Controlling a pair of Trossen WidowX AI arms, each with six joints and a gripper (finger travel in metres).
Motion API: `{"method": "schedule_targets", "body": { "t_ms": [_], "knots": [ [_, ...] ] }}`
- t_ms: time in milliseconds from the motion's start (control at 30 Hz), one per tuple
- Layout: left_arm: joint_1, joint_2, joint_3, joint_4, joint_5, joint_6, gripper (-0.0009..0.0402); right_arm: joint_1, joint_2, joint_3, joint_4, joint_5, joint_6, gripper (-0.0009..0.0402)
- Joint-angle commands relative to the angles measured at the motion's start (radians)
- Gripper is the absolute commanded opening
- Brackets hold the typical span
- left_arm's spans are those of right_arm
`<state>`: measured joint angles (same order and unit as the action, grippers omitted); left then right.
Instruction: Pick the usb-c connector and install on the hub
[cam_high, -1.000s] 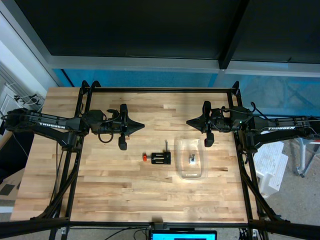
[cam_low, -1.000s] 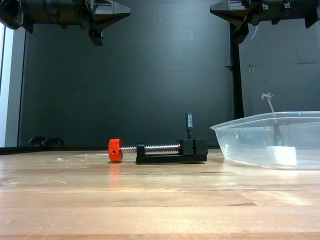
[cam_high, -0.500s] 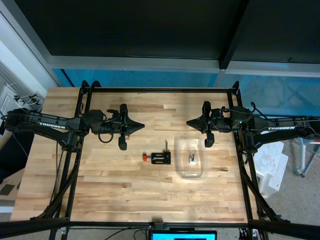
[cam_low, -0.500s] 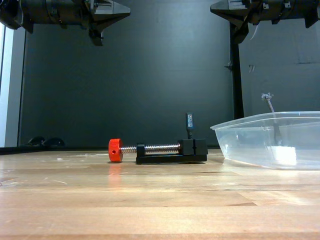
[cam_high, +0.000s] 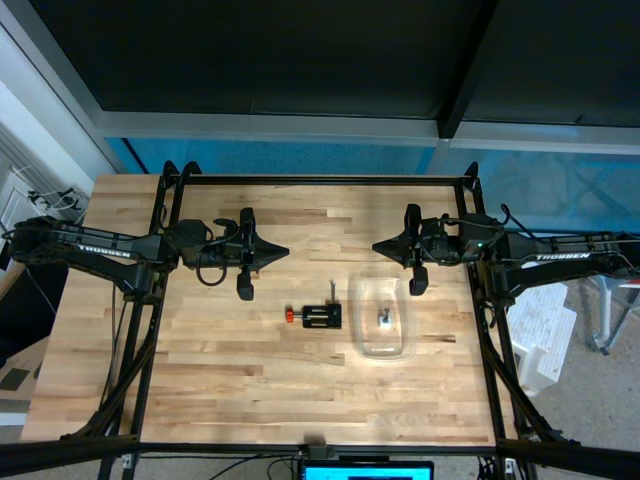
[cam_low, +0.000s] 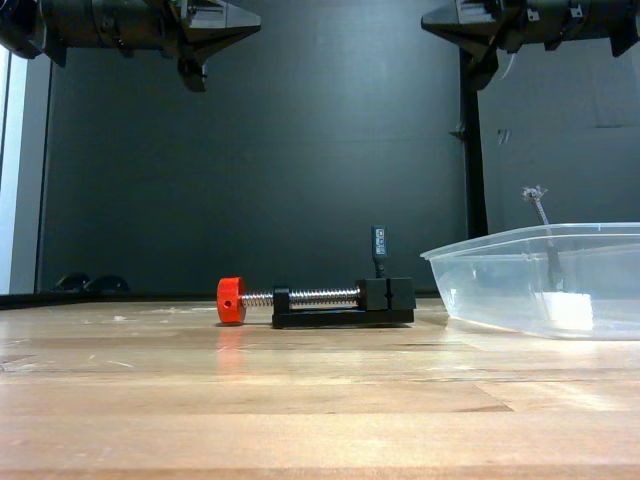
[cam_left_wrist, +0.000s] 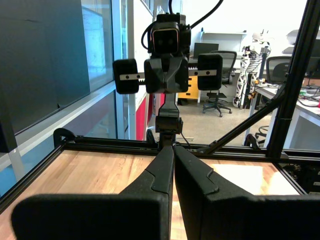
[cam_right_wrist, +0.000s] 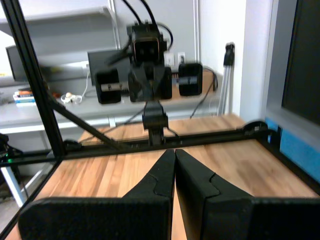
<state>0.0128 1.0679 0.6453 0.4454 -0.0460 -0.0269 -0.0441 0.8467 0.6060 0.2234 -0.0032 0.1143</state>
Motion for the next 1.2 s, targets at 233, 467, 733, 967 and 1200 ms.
{"method": "schedule_targets", "body": {
  "t_ms": [233,467,733,967,1200],
  "knots": [
    [0.000,0.000,0.000,0.000,0.000,0.000,0.0000,0.031,0.000,0.028,-0.190,-0.001,0.035,0.0000],
    [0.000,0.000,0.000,0.000,0.000,0.000,0.0000,0.063,0.000,0.124,-0.474,0.000,0.041,0.0000],
    [0.000,0.000,0.000,0.000,0.000,0.000,0.0000,0.069,0.001,0.236,-0.818,-0.051,0.072,0.0000],
    [0.000,0.000,0.000,0.000,0.000,0.000,0.0000,0.076,0.035,0.288,-0.996,-0.051,0.068,0.0000],
    [0.000,0.000,0.000,0.000,0.000,0.000,0.0000,0.091,0.077,0.289,-1.036,-0.051,0.064,0.0000]
  ]
}}
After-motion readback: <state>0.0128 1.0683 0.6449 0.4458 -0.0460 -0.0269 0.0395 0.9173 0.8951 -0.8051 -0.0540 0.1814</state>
